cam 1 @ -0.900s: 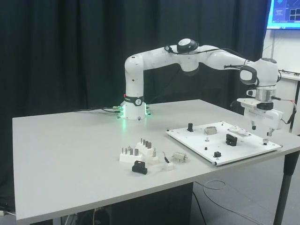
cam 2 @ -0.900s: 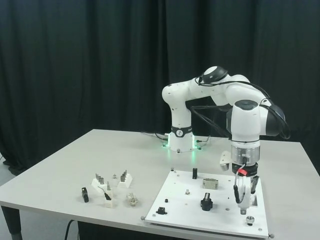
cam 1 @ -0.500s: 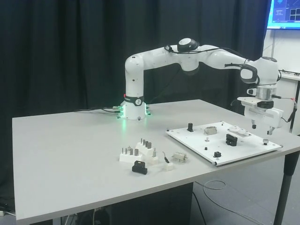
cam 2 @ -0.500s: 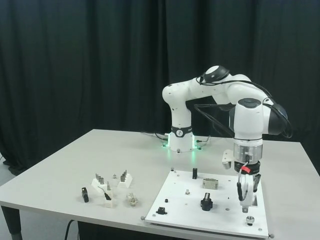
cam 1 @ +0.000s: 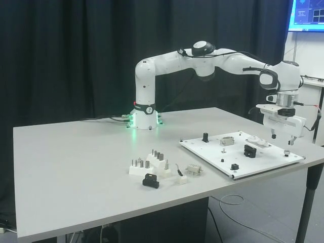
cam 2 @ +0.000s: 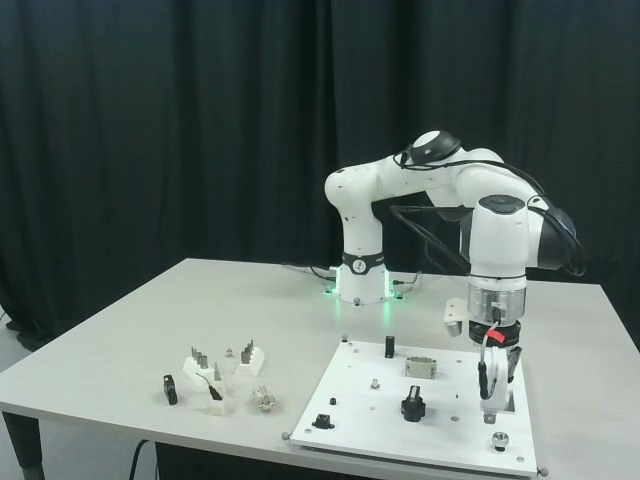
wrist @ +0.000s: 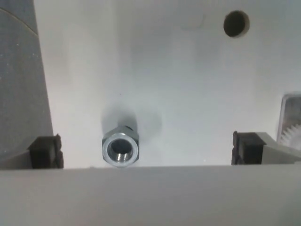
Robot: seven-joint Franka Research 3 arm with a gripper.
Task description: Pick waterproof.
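From my wrist camera much is cut off: a broad grey band of my own body covers the lower part of the picture, and only the black pads (wrist: 46, 151) of my two fingers poke out past it, one at each side. My end effector (cam 1: 283, 138) is spread wide and holds nothing. The waterproof fitting (wrist: 120, 149) stands on the white board (wrist: 155, 70) below me, between the pads but nearer one of them, touching neither. It looks like a small grey metal hex nut with a round threaded bore, seen from straight above; its lower body is hidden. In the room views it is only a tiny stub (cam 2: 499, 441) near the board's corner, just beside the counter (cam 1: 71, 157) edge. A toothed white part at the wrist picture's margin is mostly out of frame, perhaps a gear. I can read no writing or label anywhere.
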